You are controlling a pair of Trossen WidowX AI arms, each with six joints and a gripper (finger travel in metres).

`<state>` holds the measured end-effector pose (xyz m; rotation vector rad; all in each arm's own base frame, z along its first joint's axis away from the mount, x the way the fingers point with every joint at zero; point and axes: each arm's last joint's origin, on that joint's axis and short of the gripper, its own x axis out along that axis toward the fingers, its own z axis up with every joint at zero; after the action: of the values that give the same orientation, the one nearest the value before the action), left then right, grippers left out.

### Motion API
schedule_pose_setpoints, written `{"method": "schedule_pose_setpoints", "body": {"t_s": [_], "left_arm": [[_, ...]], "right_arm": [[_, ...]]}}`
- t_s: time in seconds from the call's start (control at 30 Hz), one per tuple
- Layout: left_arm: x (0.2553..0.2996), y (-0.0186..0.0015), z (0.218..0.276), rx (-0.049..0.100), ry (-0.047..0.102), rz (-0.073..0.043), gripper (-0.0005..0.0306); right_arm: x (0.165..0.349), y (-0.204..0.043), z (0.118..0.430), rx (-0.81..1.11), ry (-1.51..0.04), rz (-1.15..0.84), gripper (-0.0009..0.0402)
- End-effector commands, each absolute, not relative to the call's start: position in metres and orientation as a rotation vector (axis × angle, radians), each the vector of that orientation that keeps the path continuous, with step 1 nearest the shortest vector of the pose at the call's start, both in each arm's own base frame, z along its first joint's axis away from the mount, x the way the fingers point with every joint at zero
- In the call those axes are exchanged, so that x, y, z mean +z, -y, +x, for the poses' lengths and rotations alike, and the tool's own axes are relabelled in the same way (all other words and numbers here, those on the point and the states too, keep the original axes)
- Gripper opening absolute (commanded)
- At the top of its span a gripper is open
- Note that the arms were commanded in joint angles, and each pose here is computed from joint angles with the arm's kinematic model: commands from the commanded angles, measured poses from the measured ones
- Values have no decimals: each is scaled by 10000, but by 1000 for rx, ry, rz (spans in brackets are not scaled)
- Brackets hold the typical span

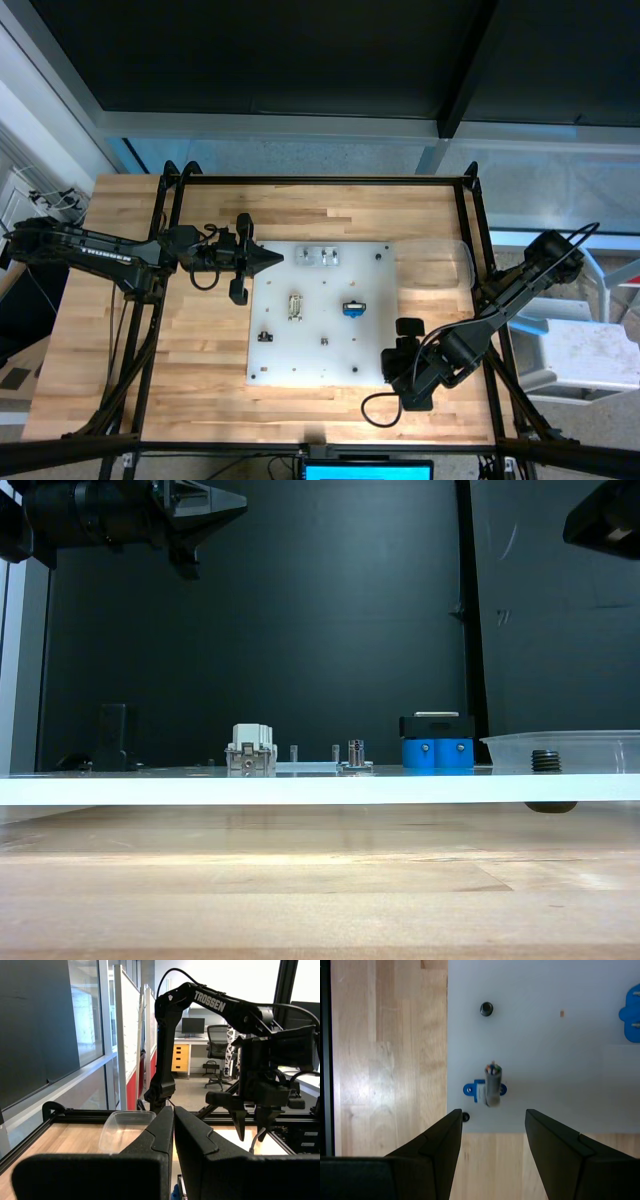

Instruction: Remove the rj45 connector and place it in the container

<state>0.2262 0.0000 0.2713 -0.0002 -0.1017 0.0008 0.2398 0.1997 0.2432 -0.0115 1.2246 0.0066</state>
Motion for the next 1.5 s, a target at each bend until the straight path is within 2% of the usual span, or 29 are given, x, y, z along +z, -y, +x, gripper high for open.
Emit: {"method": "schedule_pose_setpoints", "body": {"t_s": [0.03, 0.53, 1.5], "left_arm": [[2712, -1, 2263, 1, 101, 0, 0], [2712, -1, 2263, 1, 101, 0, 0], [2712, 0, 2263, 0, 101, 0, 0]], "right_arm": [[2381, -1991, 2401, -4, -1206, -16, 182], [2104, -1968, 2384, 1, -1176, 6, 184], [1970, -1927, 2377, -27, -1138, -4, 177]]}}
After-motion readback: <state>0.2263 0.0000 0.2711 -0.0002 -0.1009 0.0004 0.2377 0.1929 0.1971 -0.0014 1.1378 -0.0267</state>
